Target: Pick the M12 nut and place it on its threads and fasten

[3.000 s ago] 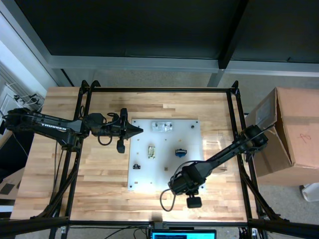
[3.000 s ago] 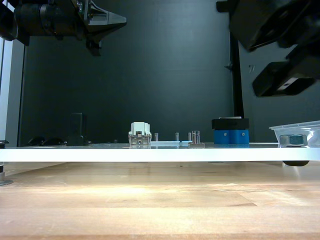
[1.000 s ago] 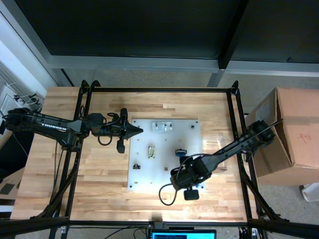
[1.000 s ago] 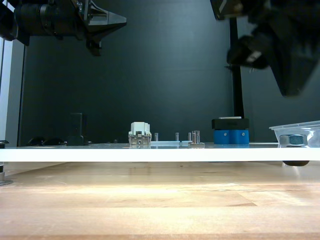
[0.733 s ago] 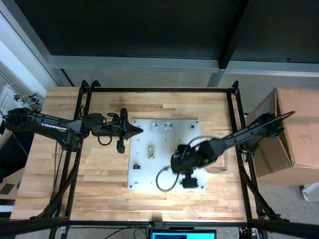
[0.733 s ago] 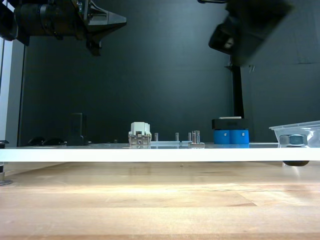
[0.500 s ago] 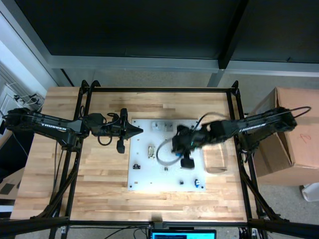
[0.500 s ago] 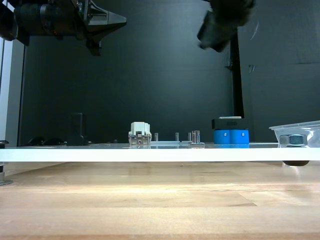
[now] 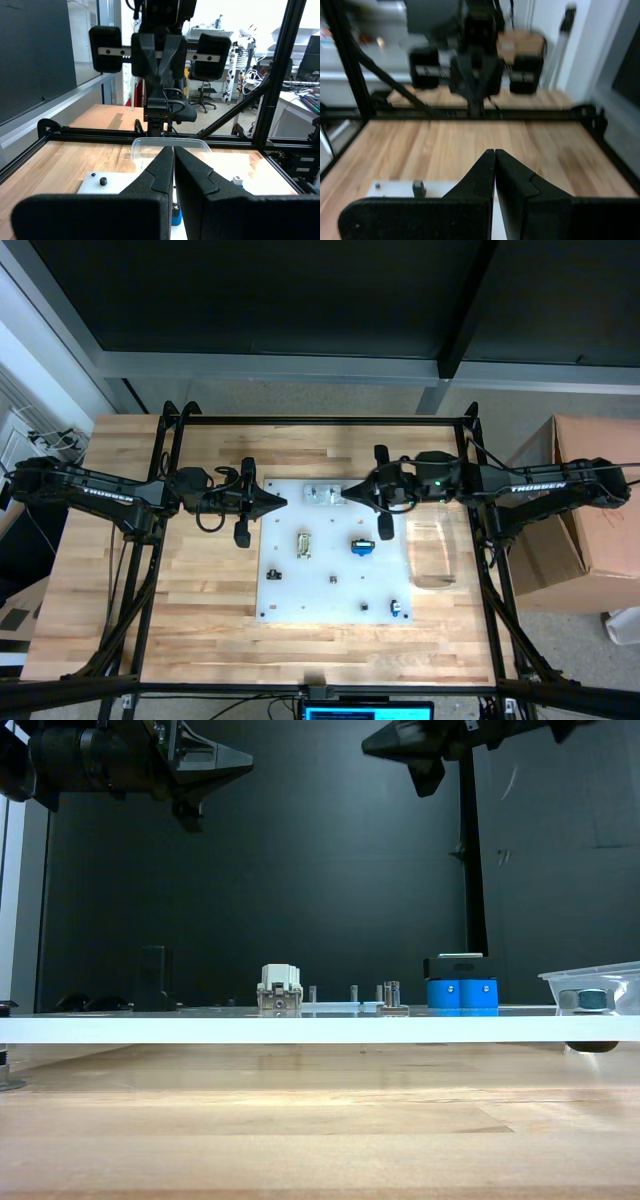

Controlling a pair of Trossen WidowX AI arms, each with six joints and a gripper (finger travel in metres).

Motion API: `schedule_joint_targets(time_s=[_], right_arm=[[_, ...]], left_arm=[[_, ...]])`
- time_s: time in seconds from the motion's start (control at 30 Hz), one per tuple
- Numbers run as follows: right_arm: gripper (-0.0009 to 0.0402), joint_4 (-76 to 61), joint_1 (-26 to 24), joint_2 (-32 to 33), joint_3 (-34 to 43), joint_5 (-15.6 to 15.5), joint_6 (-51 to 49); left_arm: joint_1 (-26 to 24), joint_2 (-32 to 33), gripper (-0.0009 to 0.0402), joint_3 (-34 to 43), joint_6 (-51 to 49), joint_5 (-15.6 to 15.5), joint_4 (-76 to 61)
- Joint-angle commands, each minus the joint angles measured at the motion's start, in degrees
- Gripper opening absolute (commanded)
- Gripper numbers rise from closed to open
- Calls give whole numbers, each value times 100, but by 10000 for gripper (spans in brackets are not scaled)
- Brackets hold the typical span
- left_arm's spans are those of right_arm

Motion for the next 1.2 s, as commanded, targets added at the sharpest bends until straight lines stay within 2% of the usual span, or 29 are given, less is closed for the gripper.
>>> schedule_joint_targets(time_s=[0.03, 0.1, 0.2, 0.3, 0.43, 0.97, 1.07, 1.2], right_arm=[[0, 706, -33, -208, -479, -2, 74], [0, 1172, -76, -313, -767, -74, 131], [0, 1836, -175, -391, -1163, -343, 435], [0, 2192, -184, -433, -1462, -310, 501], [0, 2293, -177, -463, -1711, -31, 470], [0, 2332, -162, -605, -1860, -153, 459], [0, 2326, -160, -605, -1860, -315, 461], [0, 2326, -162, -605, -1860, -284, 461]], left_arm=[[0, 2, 0, 0, 2, 2, 2], [0, 2, 0, 0, 2, 2, 2], [0, 0, 0, 0, 2, 2, 2], [2, 0, 0, 0, 2, 2, 2], [0, 2, 0, 0, 2, 2, 2], [0, 2, 0, 0, 2, 2, 2], [0, 2, 0, 0, 2, 2, 2], [0, 0, 0, 0, 2, 2, 2]])
